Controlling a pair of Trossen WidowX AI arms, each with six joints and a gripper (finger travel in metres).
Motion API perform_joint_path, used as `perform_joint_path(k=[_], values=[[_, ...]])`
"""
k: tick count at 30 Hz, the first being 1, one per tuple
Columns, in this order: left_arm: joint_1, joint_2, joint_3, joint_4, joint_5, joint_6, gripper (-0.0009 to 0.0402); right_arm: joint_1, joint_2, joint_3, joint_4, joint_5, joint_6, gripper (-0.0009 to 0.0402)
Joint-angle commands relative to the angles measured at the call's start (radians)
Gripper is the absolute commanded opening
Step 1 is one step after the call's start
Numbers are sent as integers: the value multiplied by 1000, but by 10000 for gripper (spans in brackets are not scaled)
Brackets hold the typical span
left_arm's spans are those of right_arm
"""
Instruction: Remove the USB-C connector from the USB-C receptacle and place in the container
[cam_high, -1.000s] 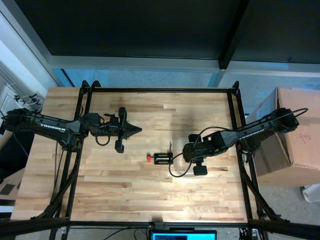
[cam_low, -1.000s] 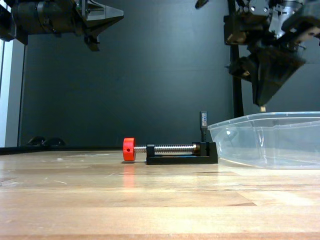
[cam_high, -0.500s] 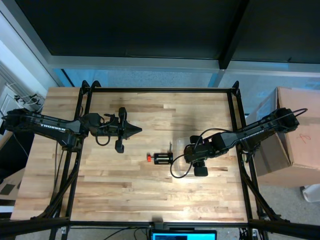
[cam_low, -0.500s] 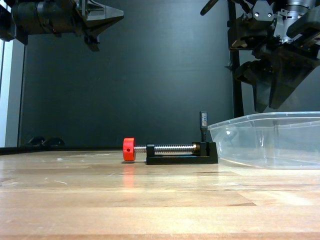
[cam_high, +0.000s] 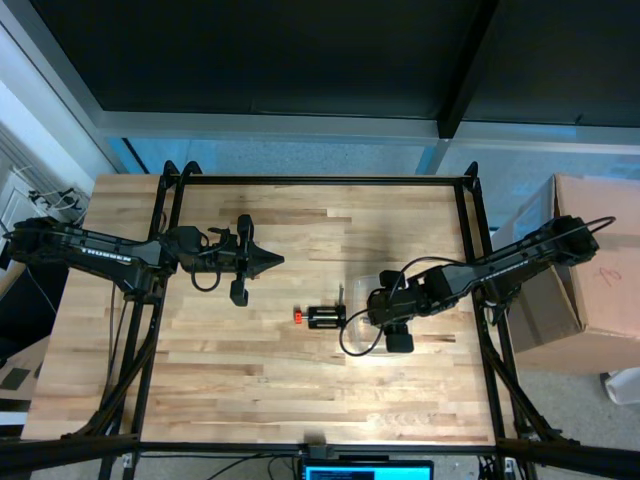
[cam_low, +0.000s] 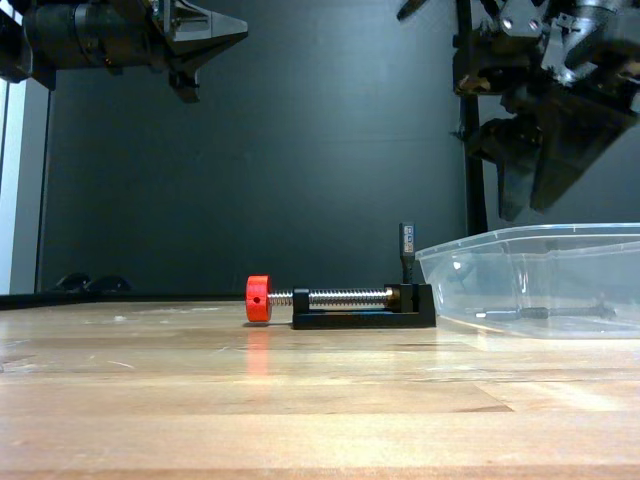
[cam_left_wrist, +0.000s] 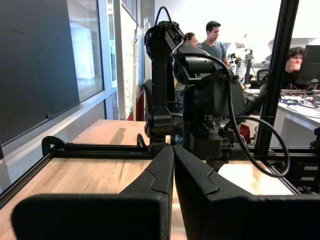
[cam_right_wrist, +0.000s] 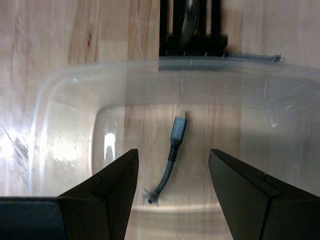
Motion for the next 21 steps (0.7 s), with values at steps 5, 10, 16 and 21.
perform_joint_path(k=[5,10,16,21], values=[[0,0,0,0,0,0,0,-76,-109,1,129,69,-37,190],[0,0,0,0,0,0,0,-143,-190,-18,272,64,-92,152],[0,0,0,0,0,0,0,-191,-319,-113,517,23,-137,90],[0,0,0,0,0,0,0,-239,-410,-214,699,5,-158,27]])
